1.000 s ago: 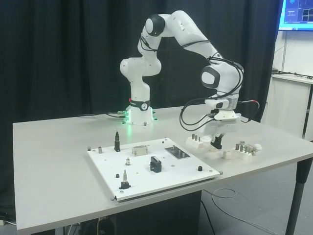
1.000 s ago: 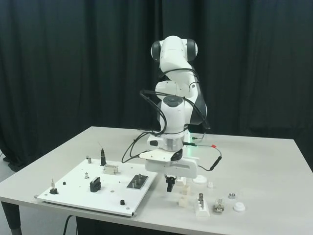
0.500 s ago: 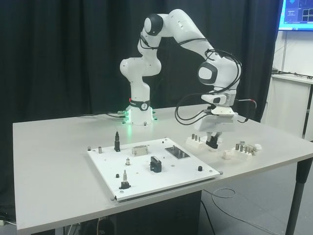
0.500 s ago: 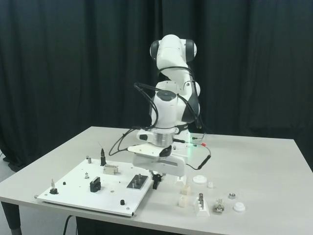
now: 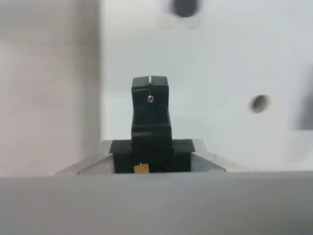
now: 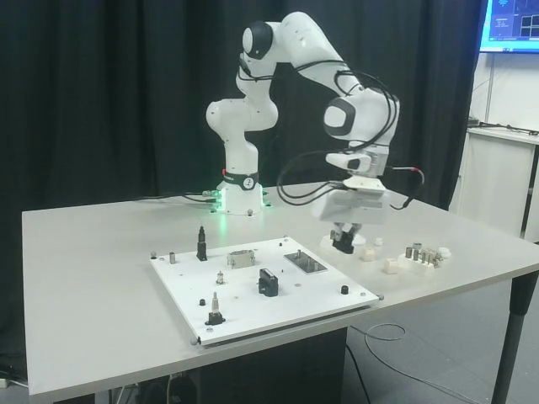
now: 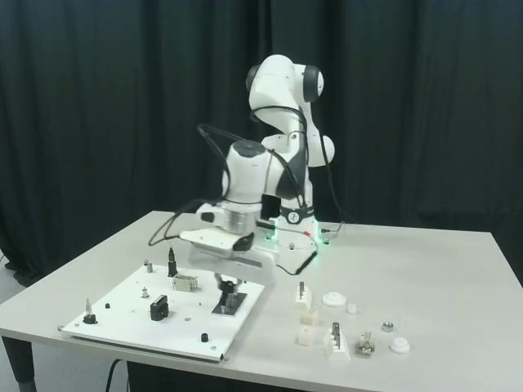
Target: Insert D-SUB.
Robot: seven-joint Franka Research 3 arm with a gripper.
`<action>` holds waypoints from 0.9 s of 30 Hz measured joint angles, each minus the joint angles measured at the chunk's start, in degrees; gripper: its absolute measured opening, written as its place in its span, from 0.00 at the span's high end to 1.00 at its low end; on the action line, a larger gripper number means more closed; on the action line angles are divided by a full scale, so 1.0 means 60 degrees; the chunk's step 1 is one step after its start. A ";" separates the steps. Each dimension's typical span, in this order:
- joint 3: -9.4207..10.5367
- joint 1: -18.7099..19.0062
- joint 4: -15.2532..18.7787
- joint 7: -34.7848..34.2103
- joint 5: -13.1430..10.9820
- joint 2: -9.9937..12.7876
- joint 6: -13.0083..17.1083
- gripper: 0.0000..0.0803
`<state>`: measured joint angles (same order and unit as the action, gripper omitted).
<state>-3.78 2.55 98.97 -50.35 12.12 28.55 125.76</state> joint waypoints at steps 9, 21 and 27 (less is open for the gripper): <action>-0.0161 -0.0590 -0.0177 0.0027 -0.0030 -0.0105 -0.0006 0.81; -0.0185 -0.1468 -0.0478 0.0870 -0.0295 -0.0117 -0.0090 0.81; -0.0270 -0.1782 -0.0544 0.1893 -0.0561 -0.0108 -0.0096 0.81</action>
